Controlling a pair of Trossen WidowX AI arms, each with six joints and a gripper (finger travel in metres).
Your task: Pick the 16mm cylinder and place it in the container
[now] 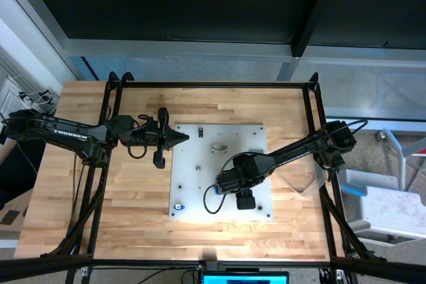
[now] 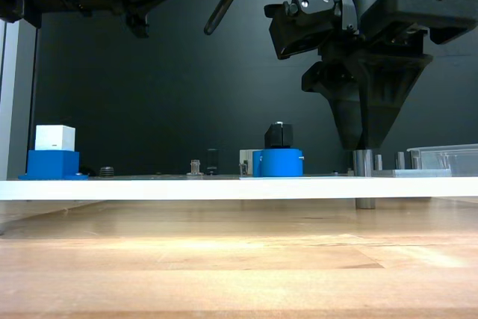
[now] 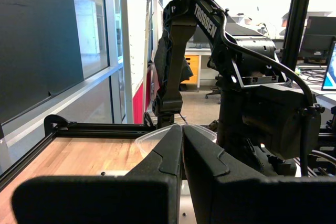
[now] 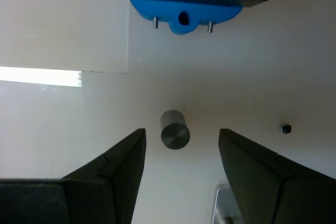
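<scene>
While the right gripper (image 4: 181, 136) hangs with its jaws spread wide on either side of the 16mm cylinder (image 4: 175, 129), the peg stands upright and untouched on the white board (image 1: 193, 191). Grasp, lift and drop are all left. The container (image 2: 442, 156) sits beside the board. The left gripper (image 3: 182, 132) hovers closed, well apart.

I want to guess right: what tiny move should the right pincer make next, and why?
Probably lower straight down. The open right pincer hangs just above the metal peg, lined up but not yet around it. The shut left pincer is parked high by the board's left edge.
</scene>
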